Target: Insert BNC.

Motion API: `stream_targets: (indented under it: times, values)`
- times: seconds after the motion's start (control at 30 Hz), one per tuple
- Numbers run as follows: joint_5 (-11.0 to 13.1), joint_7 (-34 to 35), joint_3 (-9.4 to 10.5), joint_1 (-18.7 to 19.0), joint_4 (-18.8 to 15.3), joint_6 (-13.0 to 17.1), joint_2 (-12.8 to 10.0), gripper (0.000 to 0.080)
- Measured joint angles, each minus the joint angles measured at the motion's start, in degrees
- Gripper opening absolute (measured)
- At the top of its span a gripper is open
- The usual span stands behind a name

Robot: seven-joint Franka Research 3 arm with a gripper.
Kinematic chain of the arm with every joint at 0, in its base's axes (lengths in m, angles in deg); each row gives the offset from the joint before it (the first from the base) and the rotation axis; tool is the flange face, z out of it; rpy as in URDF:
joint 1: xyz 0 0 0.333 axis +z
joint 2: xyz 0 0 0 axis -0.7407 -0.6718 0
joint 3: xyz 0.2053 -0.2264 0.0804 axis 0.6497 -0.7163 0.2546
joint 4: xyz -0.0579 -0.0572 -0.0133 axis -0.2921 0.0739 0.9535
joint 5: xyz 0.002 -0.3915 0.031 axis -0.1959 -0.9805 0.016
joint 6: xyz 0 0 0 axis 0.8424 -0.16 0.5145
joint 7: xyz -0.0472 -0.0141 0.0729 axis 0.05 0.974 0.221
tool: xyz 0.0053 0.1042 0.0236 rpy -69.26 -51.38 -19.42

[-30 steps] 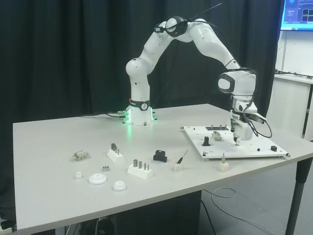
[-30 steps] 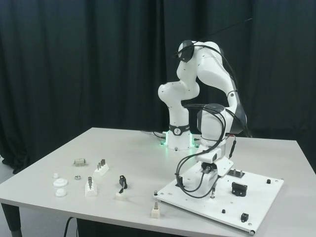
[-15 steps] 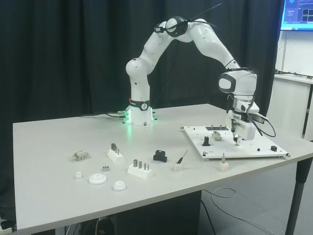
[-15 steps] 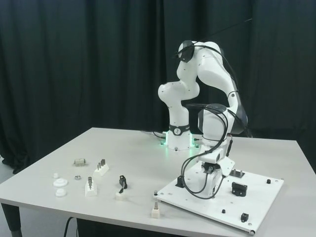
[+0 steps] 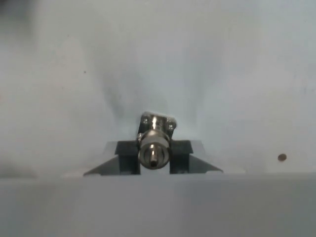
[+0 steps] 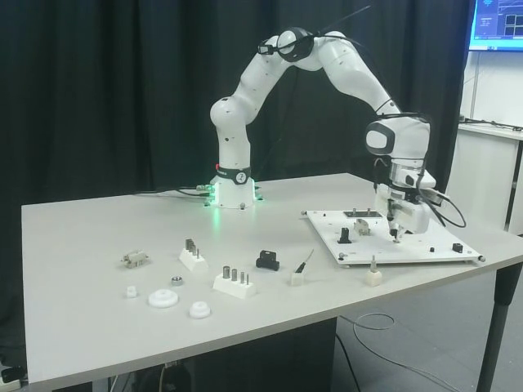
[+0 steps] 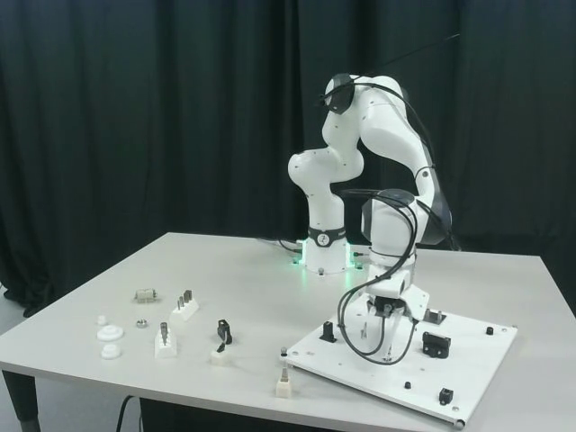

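Observation:
In the wrist view a metal BNC connector stands upright over its square flange on the white board. The black fingertips sit tight against both sides of its barrel, so my gripper is shut on it. From the first room view my gripper reaches down to the middle of the white board at the table's right. The second room view has the gripper low over the board, with the connector hidden behind the hand and its looping black cable.
The board also carries black fixtures. A small white block with a pin stands just off the board's front edge. Further left lie white pin blocks, a black part and white gears.
The wrist has turned about its vertical axis over the same spot on the board, and the cable loop has swung round with it. The loose parts on the table have not moved.

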Motion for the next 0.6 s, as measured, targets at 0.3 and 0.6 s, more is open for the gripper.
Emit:
stream_targets:
  times: [0.3,0.6]
  values:
    - [-3.2,-1.8,0.56,0.0,0.3,0.0,-0.1,0.0124]
    - [-6.0,-1.9,1.05,0.0,0.6,0.0,-0.2,0.0124]
